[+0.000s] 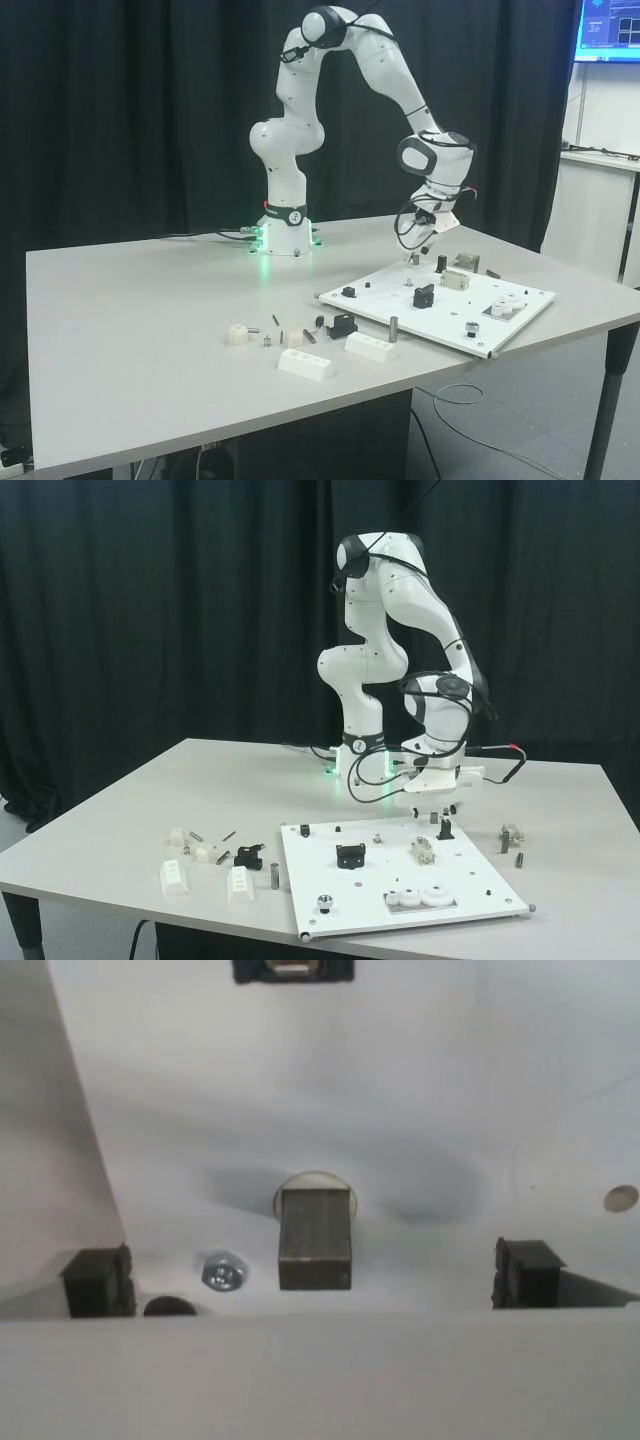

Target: Remove square peg 4.

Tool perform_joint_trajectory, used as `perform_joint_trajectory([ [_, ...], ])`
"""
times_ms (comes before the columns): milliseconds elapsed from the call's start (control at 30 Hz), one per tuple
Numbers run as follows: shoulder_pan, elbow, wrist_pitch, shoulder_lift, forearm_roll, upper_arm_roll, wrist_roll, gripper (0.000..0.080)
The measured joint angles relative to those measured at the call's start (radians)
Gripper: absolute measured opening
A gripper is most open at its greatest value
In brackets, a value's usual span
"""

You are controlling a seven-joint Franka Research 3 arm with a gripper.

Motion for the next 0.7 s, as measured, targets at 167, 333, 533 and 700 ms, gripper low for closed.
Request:
perform_joint_trajectory([
  [167,0.001,-0.004,0.01,0.006,-0.001,0.001,0.0,0.08],
  [333,0.002,-0.004,0.013,0.012,-0.003,0.004,0.0,0.0694],
  [533,0.002,-0.004,0.018,0.016,-0.021,0.012,0.024,0.0494],
  [700,0.004,-0.005,0.029,0.018,-0.048,0.023,0.068,0.0494],
])
